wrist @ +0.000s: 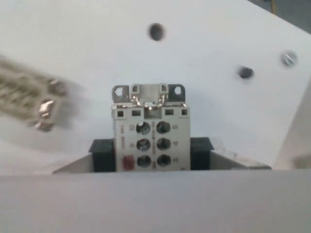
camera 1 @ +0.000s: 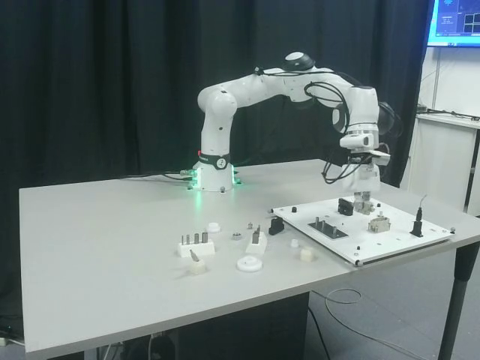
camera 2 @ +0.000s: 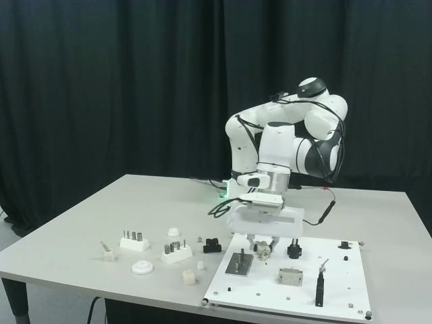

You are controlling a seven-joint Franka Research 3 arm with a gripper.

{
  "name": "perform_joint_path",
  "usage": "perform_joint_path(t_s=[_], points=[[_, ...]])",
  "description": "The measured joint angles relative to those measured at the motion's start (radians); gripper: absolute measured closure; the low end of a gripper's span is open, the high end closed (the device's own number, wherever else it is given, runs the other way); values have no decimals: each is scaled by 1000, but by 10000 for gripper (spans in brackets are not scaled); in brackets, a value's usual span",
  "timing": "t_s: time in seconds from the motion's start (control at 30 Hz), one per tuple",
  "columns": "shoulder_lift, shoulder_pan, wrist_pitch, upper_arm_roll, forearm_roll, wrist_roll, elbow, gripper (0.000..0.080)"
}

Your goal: Insert waterproof.

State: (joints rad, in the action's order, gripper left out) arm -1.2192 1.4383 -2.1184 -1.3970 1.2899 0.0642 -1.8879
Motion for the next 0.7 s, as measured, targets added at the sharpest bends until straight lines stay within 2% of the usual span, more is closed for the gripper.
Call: perform_joint_path(t_s=[0.23,0.43,0.7], points=[[15,25,3,-1,0,157,2,489],[17,42,22,-12,-1,394,6,489],[25,46,36,-16,0,432,8,489]])
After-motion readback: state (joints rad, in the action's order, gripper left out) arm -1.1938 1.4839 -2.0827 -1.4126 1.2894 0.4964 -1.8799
